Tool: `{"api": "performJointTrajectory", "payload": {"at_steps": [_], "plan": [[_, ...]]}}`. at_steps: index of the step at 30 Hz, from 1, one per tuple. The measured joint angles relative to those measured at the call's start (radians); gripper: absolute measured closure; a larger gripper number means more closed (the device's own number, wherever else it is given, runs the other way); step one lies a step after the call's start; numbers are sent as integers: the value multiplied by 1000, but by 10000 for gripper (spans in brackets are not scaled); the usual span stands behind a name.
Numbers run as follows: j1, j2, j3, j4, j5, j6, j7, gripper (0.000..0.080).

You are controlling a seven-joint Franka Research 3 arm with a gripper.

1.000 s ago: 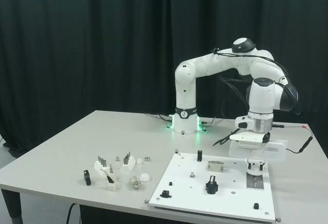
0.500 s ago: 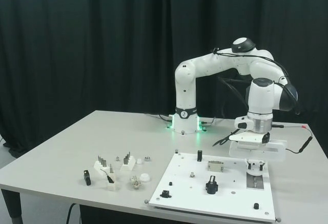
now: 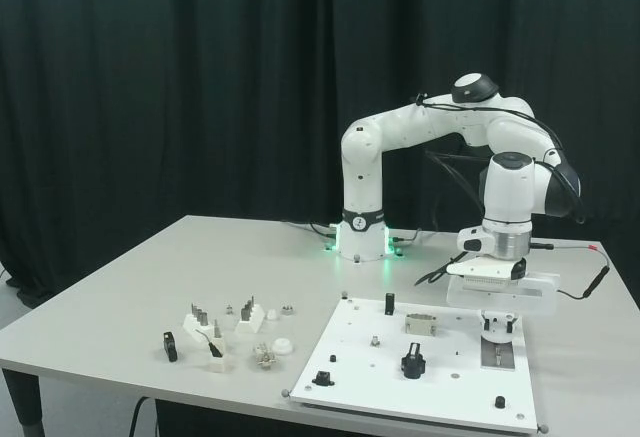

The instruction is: Insert large gear.

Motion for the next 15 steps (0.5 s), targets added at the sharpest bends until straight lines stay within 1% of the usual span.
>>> {"api": "performJointTrajectory", "payload": {"at_steps": [15], "plan": [[-1, -1, 0, 0, 3, -2, 88, 473]]}}
